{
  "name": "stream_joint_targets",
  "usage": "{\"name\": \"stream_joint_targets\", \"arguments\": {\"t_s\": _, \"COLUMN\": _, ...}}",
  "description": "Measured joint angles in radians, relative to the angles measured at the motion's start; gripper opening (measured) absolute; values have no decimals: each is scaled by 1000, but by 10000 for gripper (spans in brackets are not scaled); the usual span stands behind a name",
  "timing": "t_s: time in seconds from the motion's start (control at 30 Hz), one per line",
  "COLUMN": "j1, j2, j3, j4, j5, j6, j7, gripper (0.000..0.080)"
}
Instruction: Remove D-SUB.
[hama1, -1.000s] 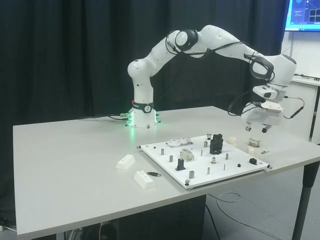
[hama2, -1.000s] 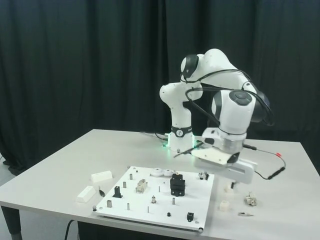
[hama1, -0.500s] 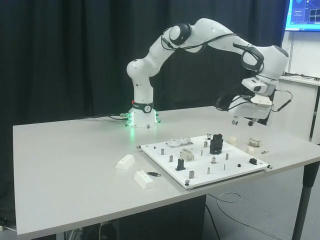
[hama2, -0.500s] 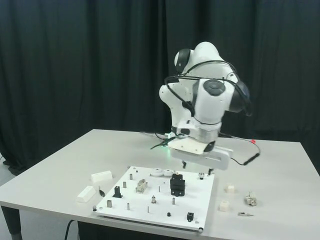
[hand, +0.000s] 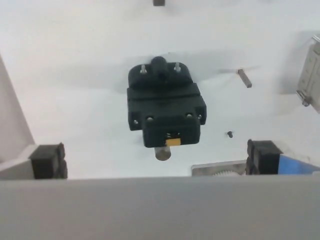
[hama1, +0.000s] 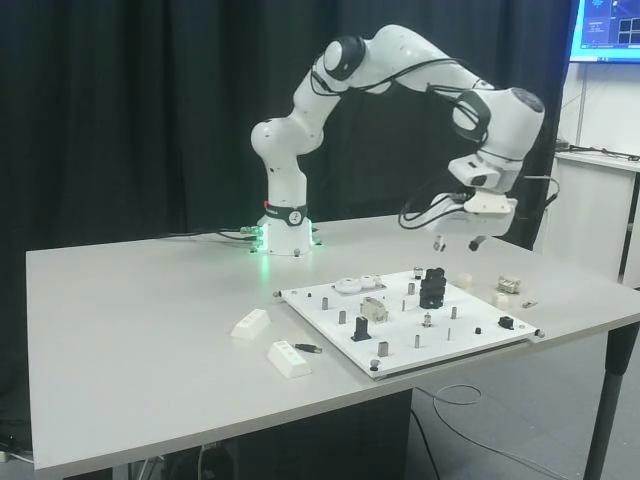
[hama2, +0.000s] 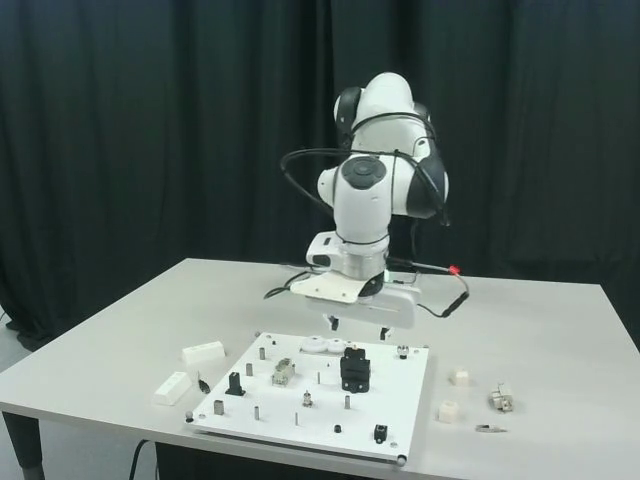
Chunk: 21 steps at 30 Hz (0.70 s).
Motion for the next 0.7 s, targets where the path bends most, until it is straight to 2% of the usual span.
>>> {"name": "stream_joint_targets", "arguments": {"t_s": 0.3, "j1": -43, "j2": -70, "j3": 47, "j4": -150, "j5": 0, "j6": 87, "j7": -20, "gripper": 800}}
{"name": "stream_joint_targets", "arguments": {"t_s": 0.7, "j1": -46, "j2": -176, "j3": 85, "j4": -375, "j5": 0, "j6": 271, "j7": -21, "gripper": 800}}
